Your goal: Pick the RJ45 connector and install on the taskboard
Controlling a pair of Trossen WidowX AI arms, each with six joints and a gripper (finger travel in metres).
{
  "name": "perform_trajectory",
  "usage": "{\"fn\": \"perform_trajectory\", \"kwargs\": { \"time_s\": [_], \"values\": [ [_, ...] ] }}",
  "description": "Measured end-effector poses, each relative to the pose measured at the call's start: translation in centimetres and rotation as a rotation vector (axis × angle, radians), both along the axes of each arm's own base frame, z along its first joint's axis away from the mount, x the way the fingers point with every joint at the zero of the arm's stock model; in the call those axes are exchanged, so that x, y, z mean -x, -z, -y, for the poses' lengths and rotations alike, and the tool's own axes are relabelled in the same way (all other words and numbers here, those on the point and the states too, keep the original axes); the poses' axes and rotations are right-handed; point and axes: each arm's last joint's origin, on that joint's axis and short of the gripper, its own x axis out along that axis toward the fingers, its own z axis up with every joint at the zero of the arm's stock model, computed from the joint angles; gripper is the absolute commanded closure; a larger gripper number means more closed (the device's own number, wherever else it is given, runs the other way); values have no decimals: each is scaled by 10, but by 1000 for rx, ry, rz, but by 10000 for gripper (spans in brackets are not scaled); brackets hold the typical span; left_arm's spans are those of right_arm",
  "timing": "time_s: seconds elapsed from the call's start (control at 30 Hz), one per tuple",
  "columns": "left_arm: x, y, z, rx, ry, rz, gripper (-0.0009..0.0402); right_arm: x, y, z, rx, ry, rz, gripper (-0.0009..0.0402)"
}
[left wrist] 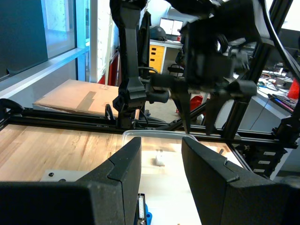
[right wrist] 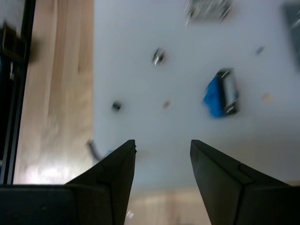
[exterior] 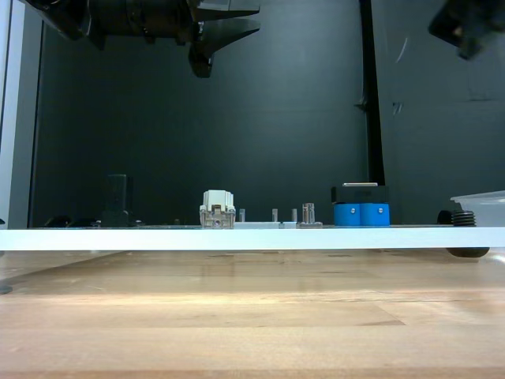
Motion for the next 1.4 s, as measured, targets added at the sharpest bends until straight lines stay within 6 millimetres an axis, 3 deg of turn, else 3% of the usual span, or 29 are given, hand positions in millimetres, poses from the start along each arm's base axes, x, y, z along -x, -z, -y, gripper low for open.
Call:
{"fn": "perform_trajectory", "kwargs": {
  "time_s": [0.47, 0.73, 0.97, 1.2, 1.4],
  "values": [
    [0, 0, 0, 0, 0, 0, 278, -11, -44, 92, 42, 87, 416, 397],
    [0, 0, 0, 0, 0, 1, 278, -14, -59, 131, 26, 93, 570, 392],
    [0, 0, -1, 0, 2, -3, 287, -21, -56, 143, 55, 88, 738, 393],
    [1, -7, -2, -9, 10, 63, 399, -19, -37, 142, 13, 60, 899, 394],
    [10, -19, -2, -21, -24, 97, 393, -9, -22, 138, -17, 75, 949, 394]
  ]
}}
